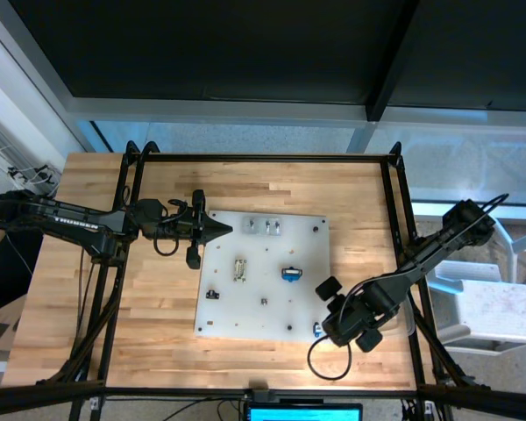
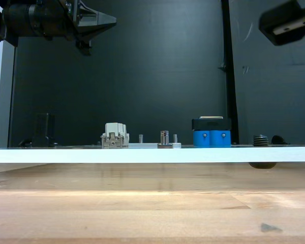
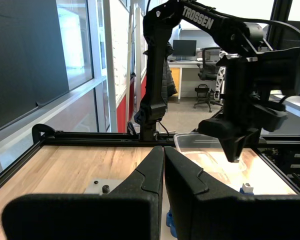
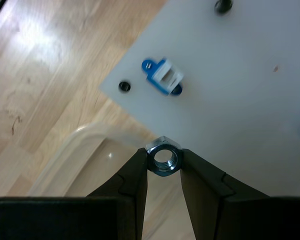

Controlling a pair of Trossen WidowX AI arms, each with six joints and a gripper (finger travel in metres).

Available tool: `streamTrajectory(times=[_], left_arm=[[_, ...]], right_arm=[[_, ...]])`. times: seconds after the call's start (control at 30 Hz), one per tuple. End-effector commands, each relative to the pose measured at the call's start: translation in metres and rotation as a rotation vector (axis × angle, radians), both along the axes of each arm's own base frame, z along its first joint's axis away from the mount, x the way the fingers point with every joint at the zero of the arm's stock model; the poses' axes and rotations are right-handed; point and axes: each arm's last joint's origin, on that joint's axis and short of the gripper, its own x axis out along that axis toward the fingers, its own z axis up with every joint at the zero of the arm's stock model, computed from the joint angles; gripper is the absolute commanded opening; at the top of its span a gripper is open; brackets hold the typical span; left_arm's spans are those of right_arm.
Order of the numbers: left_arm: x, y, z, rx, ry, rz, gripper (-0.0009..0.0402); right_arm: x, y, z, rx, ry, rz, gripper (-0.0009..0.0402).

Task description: Unfasten the M12 fastener and place in the container

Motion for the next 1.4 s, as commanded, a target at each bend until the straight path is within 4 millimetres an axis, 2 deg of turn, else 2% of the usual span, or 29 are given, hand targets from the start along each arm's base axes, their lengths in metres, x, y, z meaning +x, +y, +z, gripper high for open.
streamTrajectory(times=[0.03, 0.43, 0.7, 0.83, 1.2, 1.4], left_arm=[[0.000, 0.000, 0.000, 0.000, 0.000, 0.000, 0.0000], [0.000, 0.000, 0.000, 0.000, 0.000, 0.000, 0.0000], [0.000, 0.000, 0.000, 0.000, 0.000, 0.000, 0.0000], [0.000, 0.000, 0.000, 0.000, 0.000, 0.000, 0.0000], [0.000, 0.000, 0.000, 0.000, 0.000, 0.000, 0.0000], [0.000, 0.000, 0.000, 0.000, 0.000, 0.000, 0.0000]], right_arm=[[-0.008, -0.002, -0.001, 0.007, 0.001, -0.011, 0.0009], [-0.036, -0.010, -0.009, 0.031, 0.019, -0.061, 0.0009], [-0.044, -0.013, -0.011, 0.039, 0.035, -0.066, 0.0019], [-0.044, -0.013, -0.011, 0.037, 0.037, -0.065, 0.0057], [-0.045, -0.013, -0.011, 0.042, 0.042, -0.062, 0.0202], [-0.045, -0.013, -0.011, 0.044, 0.042, -0.061, 0.0237]])
